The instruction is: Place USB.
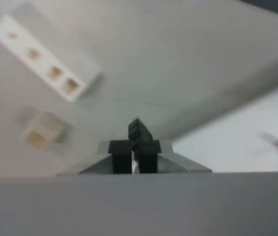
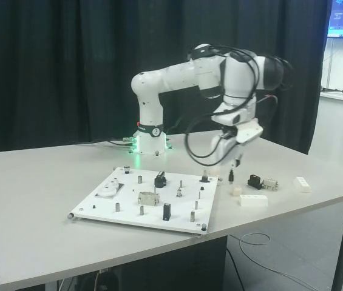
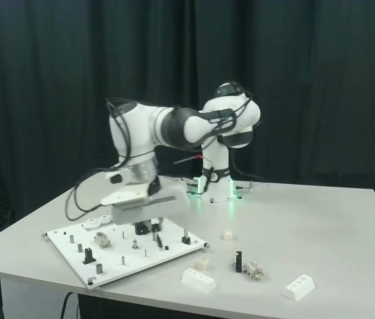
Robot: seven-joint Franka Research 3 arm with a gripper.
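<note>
Robotics lab, black curtains [image 2: 68, 66], grey table [image 2: 37, 182], white assembly board [image 2: 153, 215]

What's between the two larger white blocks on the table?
A black connector and a grey connector, between the long white block and the short white block; clearest in the second room view.

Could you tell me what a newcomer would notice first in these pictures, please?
The white arm stretches from its base at the table's back out over the white board, its end effector pinching a small black part. White blocks lie scattered on the grey table beside the board.
</note>
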